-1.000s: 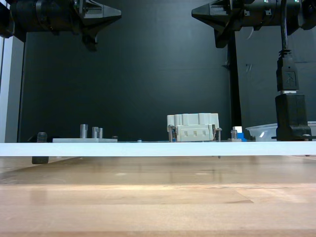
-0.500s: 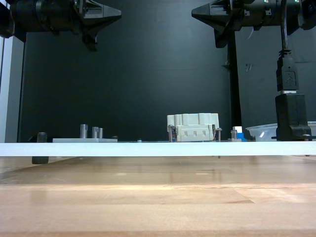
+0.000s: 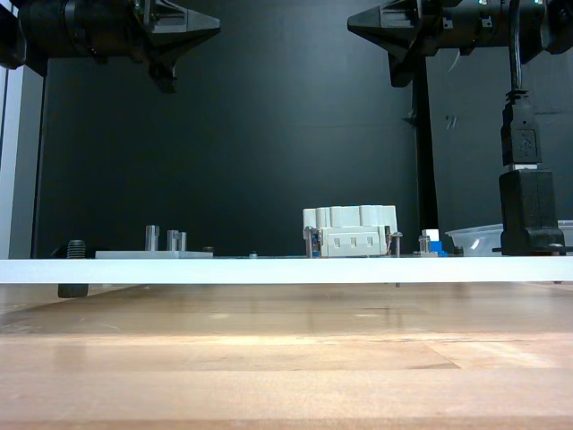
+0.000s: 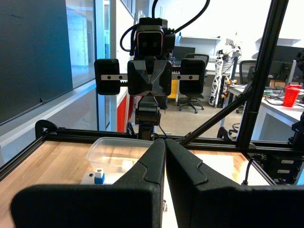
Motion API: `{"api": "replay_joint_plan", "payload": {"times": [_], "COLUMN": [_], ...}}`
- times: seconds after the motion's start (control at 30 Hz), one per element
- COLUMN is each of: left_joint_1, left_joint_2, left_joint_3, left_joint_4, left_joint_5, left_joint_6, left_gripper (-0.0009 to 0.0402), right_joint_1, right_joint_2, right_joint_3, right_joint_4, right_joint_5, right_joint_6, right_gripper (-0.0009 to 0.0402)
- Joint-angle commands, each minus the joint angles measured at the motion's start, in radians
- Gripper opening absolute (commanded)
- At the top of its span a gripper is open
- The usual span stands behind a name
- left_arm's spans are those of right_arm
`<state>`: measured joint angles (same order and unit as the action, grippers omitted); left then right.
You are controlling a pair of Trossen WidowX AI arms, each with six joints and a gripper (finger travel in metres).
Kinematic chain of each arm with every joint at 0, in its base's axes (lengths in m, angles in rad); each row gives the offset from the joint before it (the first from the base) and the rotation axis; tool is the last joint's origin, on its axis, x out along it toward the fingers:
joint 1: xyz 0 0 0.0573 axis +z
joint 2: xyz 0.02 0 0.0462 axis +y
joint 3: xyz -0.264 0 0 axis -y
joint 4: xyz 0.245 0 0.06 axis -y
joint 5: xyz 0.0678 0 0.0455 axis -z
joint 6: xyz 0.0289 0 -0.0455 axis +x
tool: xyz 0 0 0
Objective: Pick the USB connector and install on taskboard
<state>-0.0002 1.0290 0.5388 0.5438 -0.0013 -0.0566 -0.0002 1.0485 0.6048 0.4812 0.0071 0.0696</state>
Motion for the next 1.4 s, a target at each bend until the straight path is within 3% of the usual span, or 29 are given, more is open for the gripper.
{"api": "replay_joint_plan", "payload": {"times": [0.03, 1.4], "left_joint_1": [0.000, 0.000], "left_joint_2": [0.000, 0.000], "left_joint_3": [0.000, 0.000], "left_joint_4": [0.000, 0.000], "left_joint_5": [0.000, 0.000], "left_joint_6": [0.000, 0.000], "left_gripper": [0.0000, 0.0000], "right_joint_1": [0.000, 0.000], "right_joint_2": [0.000, 0.000], "right_joint_3": [0.000, 0.000], "right_joint_4": [-0.006, -0.021], "right_joint_5": [0.000, 0.000], "right_joint_6": [0.000, 0.000], "right_gripper": [0.0000, 0.0000]}}
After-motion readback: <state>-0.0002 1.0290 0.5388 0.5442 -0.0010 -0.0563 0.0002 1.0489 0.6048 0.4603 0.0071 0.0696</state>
